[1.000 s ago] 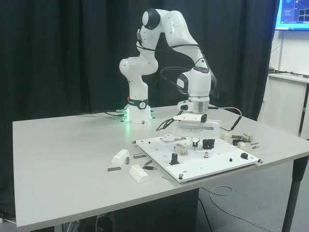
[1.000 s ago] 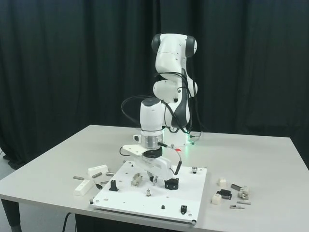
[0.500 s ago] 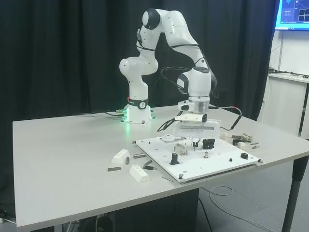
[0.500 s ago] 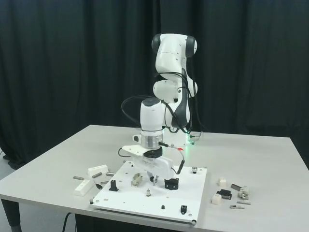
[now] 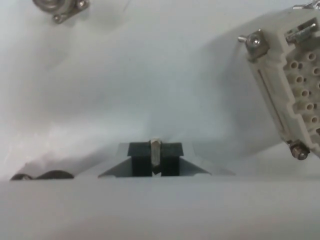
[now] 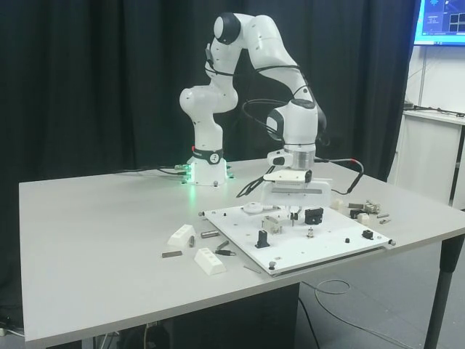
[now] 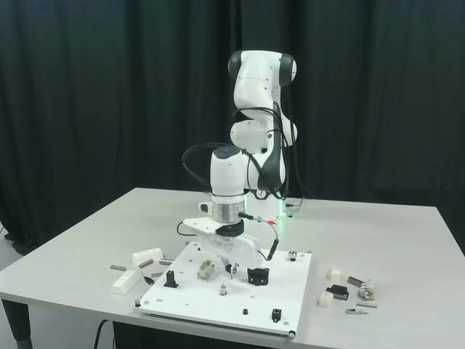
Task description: Remove square peg 1.
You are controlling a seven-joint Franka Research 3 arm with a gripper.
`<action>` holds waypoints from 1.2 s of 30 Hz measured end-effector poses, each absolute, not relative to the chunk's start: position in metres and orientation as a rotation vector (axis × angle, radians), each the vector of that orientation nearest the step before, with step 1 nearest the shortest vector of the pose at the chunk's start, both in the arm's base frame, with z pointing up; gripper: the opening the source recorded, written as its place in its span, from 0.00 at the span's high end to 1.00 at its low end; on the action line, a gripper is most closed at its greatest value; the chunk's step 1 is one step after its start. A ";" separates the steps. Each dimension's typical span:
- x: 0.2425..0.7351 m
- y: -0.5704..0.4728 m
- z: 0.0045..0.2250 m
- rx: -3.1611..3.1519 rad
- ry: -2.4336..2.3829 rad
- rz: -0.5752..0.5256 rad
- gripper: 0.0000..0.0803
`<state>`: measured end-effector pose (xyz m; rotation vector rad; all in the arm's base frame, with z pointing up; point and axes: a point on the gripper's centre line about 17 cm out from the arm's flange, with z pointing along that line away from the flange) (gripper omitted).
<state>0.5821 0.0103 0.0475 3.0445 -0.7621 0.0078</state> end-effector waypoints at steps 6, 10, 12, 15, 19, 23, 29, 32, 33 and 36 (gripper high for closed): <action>0.582 0.010 0.053 3.044 -0.781 0.004 0.96; 0.582 0.010 0.055 3.044 -0.786 0.002 0.96; 0.581 0.010 0.056 3.044 -0.786 0.001 0.96; 0.581 0.010 0.058 3.045 -0.787 0.000 0.96; 0.581 0.010 0.059 3.045 -0.788 0.000 0.96; 0.581 0.010 0.059 3.045 -0.789 0.000 0.96; 0.581 0.010 0.062 3.046 -0.790 -0.001 0.96; 0.581 0.010 0.064 3.047 -0.791 -0.003 0.96; 0.581 0.010 0.065 3.048 -0.791 -0.003 0.96; 0.581 0.010 0.070 3.049 -0.792 -0.002 0.96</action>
